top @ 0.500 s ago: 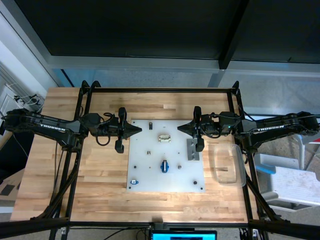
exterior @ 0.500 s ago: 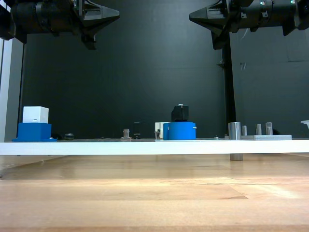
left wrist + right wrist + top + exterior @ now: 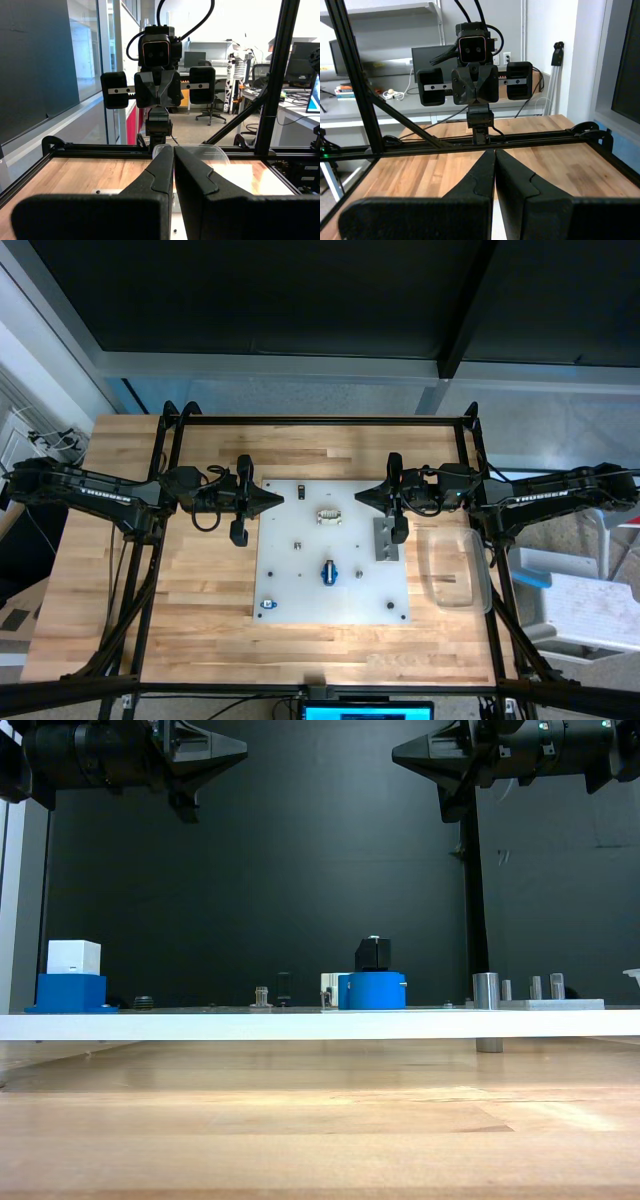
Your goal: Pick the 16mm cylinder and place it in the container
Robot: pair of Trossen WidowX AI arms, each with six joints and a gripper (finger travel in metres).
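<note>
Looking down at the white task board, I find the 16mm cylinder standing upright just to the right of the blue part, apart from it and on the near side of the grey metal block. The container sits off the board's right edge, on the wooden table.

Both arms hang high above the board's far half. The left gripper and the right gripper point at each other, each with its fingers pressed together and nothing between them.

I judge the cylinder to be solid metal: dense for its size, rigid and smooth, so likely slippery under the pads. It is short, so I would come straight down with the right arm, spread the fingers, and pinch across its round sides at mid-height. Squeezing off-centre could squirt it out sideways or tip it onto the board.
</note>
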